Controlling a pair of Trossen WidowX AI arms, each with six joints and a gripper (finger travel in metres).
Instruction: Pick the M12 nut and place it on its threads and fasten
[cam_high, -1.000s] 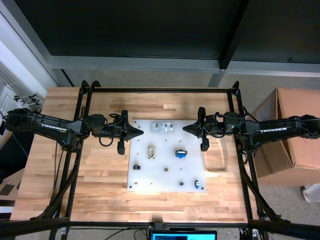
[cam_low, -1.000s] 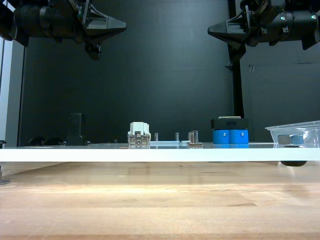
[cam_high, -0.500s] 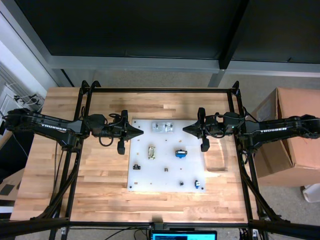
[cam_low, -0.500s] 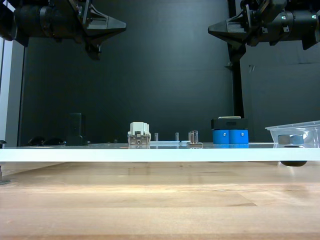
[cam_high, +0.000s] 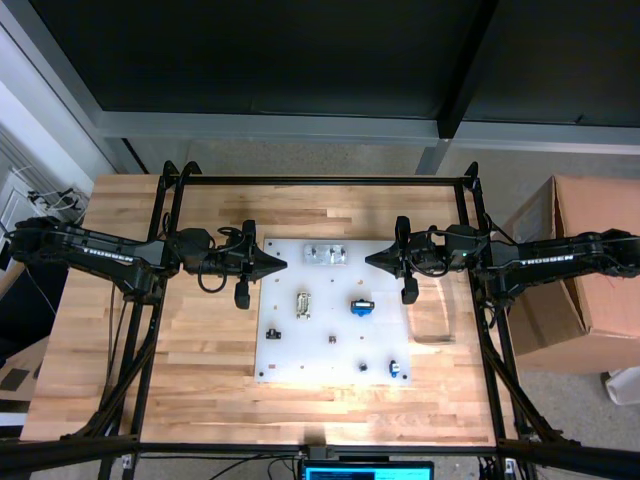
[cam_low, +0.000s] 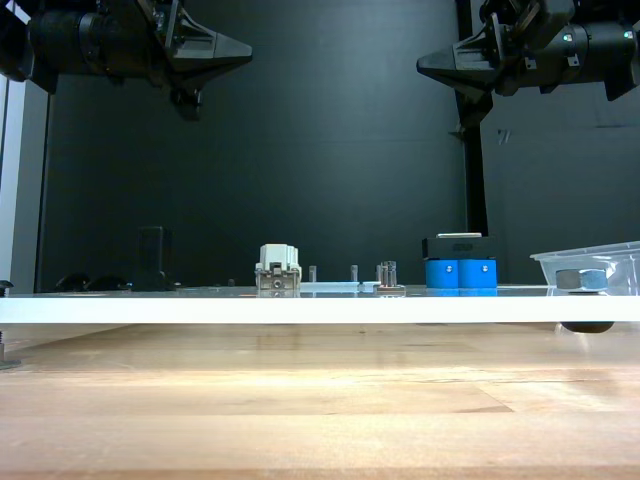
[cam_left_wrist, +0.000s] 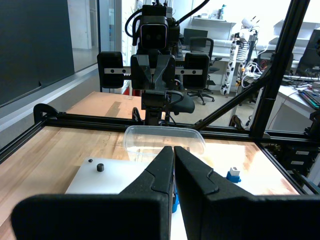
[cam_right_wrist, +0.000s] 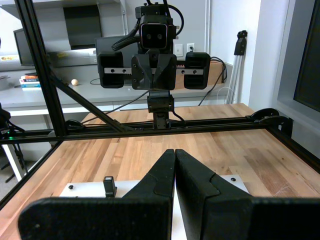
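M12 nut: seated on its stud; fastening looks done. Left gripper, right gripper: clenched empty above board's side edges.

Wooden table, white board, clear tray

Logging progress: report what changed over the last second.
Nothing visibly changed. The black left gripper and black right gripper stay shut, raised over the flat white board's left and right sides. The small silver hexagonal nut stays on its stud, held by neither.
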